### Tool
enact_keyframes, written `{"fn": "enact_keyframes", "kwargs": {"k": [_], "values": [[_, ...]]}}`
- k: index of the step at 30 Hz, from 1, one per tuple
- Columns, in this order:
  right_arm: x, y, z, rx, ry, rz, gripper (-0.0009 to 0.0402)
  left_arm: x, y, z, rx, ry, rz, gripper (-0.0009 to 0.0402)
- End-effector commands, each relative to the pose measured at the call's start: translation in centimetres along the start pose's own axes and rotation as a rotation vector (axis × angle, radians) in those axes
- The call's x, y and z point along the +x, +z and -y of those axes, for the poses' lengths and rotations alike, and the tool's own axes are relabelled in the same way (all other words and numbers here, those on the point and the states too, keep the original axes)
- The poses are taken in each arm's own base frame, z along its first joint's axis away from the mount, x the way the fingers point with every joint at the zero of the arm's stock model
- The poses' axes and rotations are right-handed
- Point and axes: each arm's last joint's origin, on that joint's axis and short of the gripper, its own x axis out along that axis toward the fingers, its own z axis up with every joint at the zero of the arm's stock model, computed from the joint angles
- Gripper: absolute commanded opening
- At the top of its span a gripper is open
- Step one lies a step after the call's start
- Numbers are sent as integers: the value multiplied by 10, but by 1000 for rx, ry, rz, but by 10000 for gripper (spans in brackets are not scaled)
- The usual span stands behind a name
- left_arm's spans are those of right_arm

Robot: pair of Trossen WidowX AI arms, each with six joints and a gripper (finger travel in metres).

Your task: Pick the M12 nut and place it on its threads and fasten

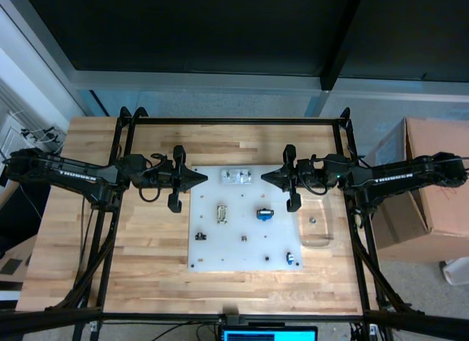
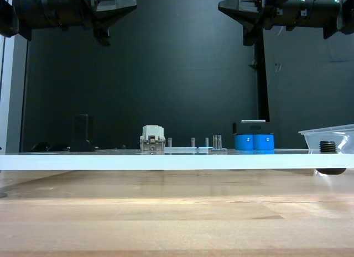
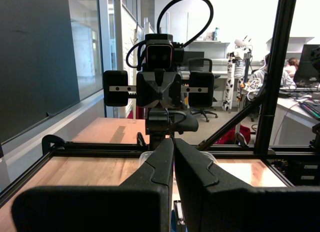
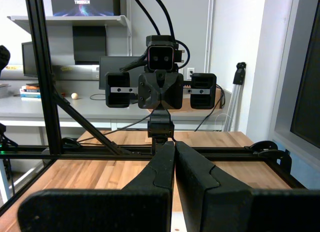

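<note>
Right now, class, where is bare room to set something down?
Bare wood left of the board and before its near edge. Crowded: board fixtures, clear tray holding the M12 nut. Left gripper, right gripper hang shut above the board's far half.

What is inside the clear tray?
The small silver nut lies free inside the clear tray; nothing covers it. The left hand and right hand hang shut, high over the board's far part.
</note>
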Motion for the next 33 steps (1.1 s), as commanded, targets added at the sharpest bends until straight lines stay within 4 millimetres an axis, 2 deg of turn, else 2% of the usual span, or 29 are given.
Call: {"fn": "enact_keyframes", "kwargs": {"k": [1, 16, 24, 33], "values": [[-1, -12, 0, 2, 1, -118, 0, 0, 0, 0, 0, 0, -3, 0], [-2, -12, 0, 49, -2, -163, 0, 0, 0, 0, 0, 0, -3, 0], [-6, -8, -5, 77, 23, -576, 0, 0, -1, 0, 0, 0, -3, 0], [-30, 12, -17, 96, 43, -1002, 0, 0, 0, 0, 0, 0, -3, 0]]}}
